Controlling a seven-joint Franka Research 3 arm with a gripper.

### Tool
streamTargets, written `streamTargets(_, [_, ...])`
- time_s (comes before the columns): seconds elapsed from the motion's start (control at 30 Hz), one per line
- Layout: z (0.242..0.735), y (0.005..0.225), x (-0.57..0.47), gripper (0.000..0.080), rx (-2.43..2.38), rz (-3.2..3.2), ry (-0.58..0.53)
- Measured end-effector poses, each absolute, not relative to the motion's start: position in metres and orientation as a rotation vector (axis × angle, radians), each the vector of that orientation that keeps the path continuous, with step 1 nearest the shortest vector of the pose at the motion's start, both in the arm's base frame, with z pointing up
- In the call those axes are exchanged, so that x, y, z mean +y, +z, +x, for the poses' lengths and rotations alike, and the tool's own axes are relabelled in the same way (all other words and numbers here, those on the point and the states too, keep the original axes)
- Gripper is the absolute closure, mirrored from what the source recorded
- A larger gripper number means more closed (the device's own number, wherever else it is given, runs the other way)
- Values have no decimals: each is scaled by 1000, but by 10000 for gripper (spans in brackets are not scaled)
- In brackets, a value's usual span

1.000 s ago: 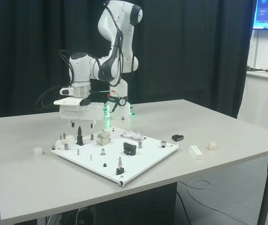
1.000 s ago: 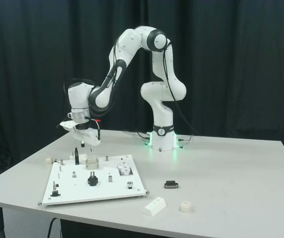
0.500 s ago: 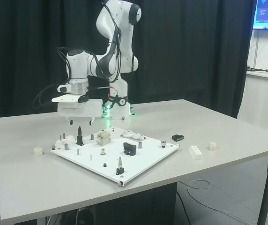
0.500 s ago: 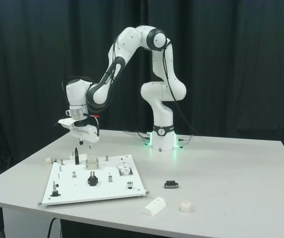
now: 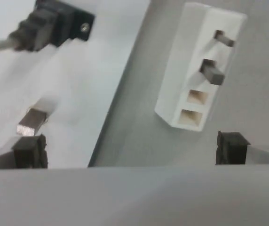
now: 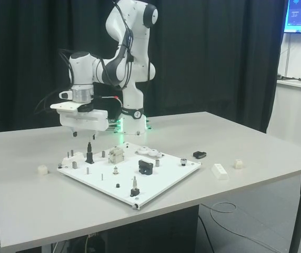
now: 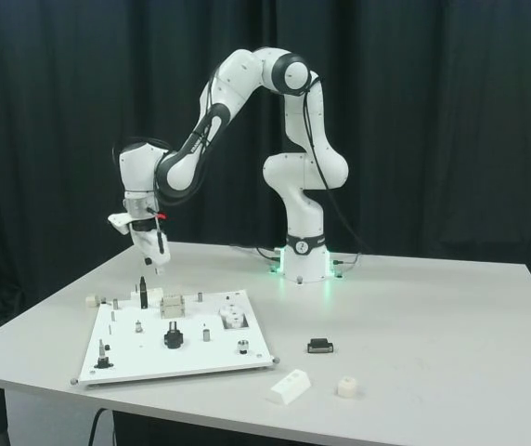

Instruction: Pick square peg 2.

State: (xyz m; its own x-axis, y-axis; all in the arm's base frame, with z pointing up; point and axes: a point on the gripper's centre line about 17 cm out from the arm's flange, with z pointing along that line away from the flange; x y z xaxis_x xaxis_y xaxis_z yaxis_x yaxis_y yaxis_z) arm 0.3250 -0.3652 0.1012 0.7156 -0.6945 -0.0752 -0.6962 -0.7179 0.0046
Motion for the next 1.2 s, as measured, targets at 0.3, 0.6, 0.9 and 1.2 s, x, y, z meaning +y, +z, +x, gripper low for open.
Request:
streamTargets(0.3, [325, 106, -373, 3, 1310, -2829, 89])
streamTargets(0.6, [315, 109, -386, 3, 1431, -2780, 64])
streamTargets(0.9, [297, 102, -402, 3, 1488, -2777, 22])
streamTargets(1.2, [290, 89, -407, 3, 1450, -2802, -39])
